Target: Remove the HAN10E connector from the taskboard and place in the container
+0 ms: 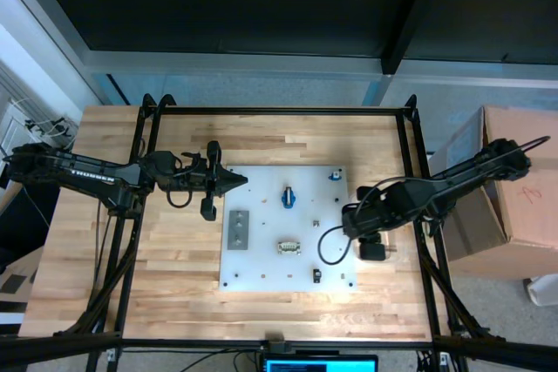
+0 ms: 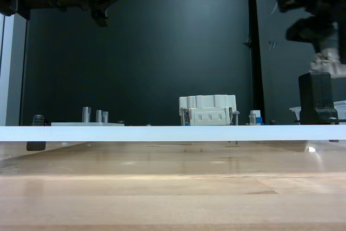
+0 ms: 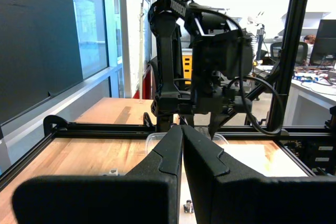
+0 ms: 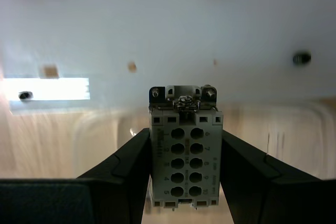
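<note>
Connector (image 4: 185,156): gripped between the right gripper's (image 4: 185,136) jaws, ten-hole face towards the camera, clear of the board (image 1: 261,267).
Right gripper: low, just past the board's right edge, above the worktop (image 1: 174,302).
Left gripper (image 3: 182,148): jaws closed on nothing, raised over the board's left edge, pointing across it.
Container (image 3: 153,139): clear tub under the right arm, beside the board's right edge.
Around: beige housing (image 1: 289,247) near the board's middle; blue part (image 1: 288,196) behind it; grey plate (image 1: 237,229) with pegs towards the left edge.
In the way: nothing between the connector and the worktop below.
Right wrist only: shows the grip; from above the arm hides it.
Low view only: the housing stands proud of the board.
</note>
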`<state>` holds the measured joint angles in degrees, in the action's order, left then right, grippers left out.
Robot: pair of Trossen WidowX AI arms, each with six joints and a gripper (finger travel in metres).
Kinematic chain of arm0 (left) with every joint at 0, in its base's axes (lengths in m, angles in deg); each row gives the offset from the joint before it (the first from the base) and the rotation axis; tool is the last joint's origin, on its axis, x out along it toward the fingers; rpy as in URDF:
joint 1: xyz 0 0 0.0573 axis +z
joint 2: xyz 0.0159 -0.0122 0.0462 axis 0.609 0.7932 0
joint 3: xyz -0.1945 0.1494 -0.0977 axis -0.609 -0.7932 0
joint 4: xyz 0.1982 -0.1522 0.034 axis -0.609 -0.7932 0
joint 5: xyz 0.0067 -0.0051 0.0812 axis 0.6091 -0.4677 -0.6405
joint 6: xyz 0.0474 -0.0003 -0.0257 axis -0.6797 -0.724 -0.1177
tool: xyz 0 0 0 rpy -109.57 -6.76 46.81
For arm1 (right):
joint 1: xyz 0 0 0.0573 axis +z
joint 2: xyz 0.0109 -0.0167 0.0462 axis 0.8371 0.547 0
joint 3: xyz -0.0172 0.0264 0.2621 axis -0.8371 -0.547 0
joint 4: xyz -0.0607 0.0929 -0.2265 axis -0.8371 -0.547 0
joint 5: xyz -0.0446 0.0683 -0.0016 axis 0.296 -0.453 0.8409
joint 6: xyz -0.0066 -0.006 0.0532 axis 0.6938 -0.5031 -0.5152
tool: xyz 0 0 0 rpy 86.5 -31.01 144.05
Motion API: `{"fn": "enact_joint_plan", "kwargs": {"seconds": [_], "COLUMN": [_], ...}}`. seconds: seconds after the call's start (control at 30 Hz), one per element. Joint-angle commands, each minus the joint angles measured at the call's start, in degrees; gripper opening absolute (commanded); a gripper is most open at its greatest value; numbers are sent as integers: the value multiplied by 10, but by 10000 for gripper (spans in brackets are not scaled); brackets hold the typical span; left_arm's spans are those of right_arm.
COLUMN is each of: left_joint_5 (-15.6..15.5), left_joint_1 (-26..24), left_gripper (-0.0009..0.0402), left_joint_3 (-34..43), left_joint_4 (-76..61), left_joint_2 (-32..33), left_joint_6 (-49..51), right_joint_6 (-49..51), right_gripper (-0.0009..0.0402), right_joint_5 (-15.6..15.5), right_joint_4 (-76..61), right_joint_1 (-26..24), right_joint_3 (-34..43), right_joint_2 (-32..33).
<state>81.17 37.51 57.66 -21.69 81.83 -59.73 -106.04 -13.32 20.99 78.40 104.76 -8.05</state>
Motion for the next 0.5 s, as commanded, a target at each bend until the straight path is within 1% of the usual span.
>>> {"fn": "enact_joint_plan", "kwargs": {"seconds": [0.03,0.17,0.5], "left_joint_5": [0,0,0], "left_joint_1": [0,0,0], "left_gripper": [0,0,0], "left_joint_3": [0,0,0], "left_joint_4": [0,0,0], "left_joint_2": [0,0,0], "left_joint_6": [0,0,0], "right_joint_6": [-5,-17,-32], "right_gripper": [41,41,41], "right_joint_5": [0,0,0], "right_joint_4": [3,21,136], "right_joint_1": [7,11,13], "right_joint_3": [-40,-82,-188], "right_joint_2": [-32,-47,-32]}}
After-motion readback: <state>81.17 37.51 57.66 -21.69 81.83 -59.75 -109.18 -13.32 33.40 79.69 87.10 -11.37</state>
